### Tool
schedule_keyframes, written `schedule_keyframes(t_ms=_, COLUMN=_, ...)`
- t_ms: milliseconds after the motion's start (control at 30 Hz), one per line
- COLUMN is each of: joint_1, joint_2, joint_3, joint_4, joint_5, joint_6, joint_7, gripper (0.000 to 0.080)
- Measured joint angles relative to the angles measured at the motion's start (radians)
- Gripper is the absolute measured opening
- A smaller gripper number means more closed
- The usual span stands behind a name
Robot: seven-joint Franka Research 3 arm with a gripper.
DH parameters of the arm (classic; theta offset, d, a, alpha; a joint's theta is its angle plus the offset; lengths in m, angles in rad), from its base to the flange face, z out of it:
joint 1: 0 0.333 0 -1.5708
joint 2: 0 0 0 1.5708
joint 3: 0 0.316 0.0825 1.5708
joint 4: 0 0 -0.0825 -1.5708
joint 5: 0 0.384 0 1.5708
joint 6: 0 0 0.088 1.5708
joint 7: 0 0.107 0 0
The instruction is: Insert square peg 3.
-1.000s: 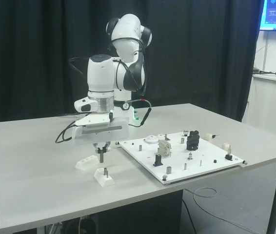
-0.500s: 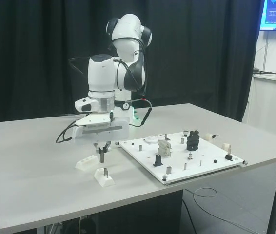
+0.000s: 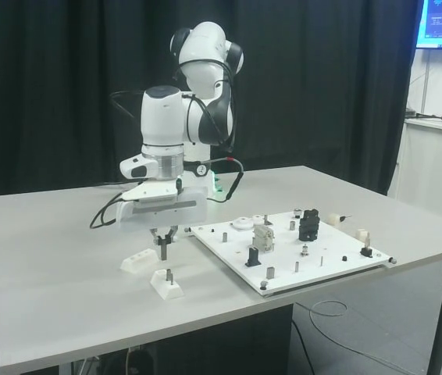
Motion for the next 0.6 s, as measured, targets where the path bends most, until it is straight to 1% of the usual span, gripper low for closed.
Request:
schedule_keyframes(t_ms=433, joint_1=0.006, joint_2=-0.007, joint_3=0.0, joint_4=0.0, joint_5=0.0, joint_6=-0.002, joint_7=-0.047, gripper=0.0106)
schedule_keyframes(t_ms=600, joint_1=0.016, joint_2=-0.013, joint_3=0.0, joint_4=-0.002, joint_5=0.0, joint_6=-0.017, joint_7=-0.05, gripper=0.0106)
